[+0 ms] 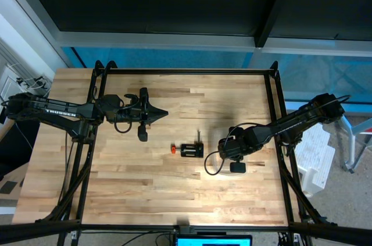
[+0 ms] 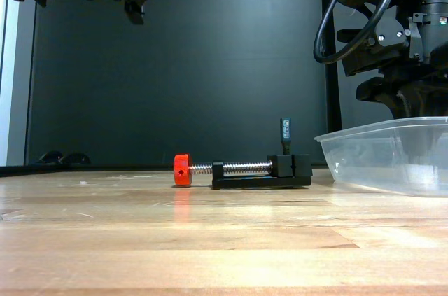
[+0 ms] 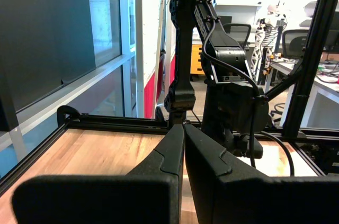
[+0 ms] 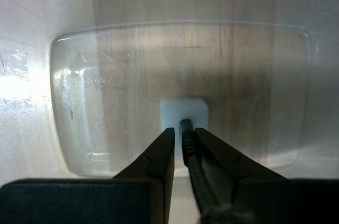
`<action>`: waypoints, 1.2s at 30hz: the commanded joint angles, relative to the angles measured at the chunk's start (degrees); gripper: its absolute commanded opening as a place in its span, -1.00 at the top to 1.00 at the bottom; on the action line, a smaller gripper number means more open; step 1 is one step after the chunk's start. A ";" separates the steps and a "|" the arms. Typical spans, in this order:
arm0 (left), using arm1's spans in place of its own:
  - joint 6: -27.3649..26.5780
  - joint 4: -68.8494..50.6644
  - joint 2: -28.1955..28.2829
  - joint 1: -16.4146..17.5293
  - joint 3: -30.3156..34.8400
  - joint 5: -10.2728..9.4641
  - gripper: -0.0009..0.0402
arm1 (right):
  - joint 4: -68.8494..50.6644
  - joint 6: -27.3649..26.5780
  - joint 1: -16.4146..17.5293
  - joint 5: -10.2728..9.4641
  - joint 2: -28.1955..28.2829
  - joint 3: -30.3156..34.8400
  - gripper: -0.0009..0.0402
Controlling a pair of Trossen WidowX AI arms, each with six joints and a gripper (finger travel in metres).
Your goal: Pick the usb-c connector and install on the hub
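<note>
Tray rim around right pincer with usb-c connector; left pincer aloft.

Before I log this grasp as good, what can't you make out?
Right wrist view: right hand, in the clear tray, is shut on the usb-c connector; contact with the white piece: no depth shown.
Low view: the tray blurs that grip.
High view: hub detail too small; left hand is parked shut at left.

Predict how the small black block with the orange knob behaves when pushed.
Lying low and flat, the block probably slides, not tips; its metal screw suggests heft. Left tool hangs shut high up; right tool, in the clear plastic tray, grips a dark connector.
</note>
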 commanded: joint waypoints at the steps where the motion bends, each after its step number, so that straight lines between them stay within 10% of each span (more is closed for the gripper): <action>1: 0.00 0.02 0.00 0.00 0.02 0.02 0.96 | 0.02 0.02 0.04 0.00 -0.07 0.02 0.81; 36: 0.00 0.00 0.00 0.00 0.02 0.02 0.96 | -3.85 0.22 0.02 0.39 -1.81 2.67 0.96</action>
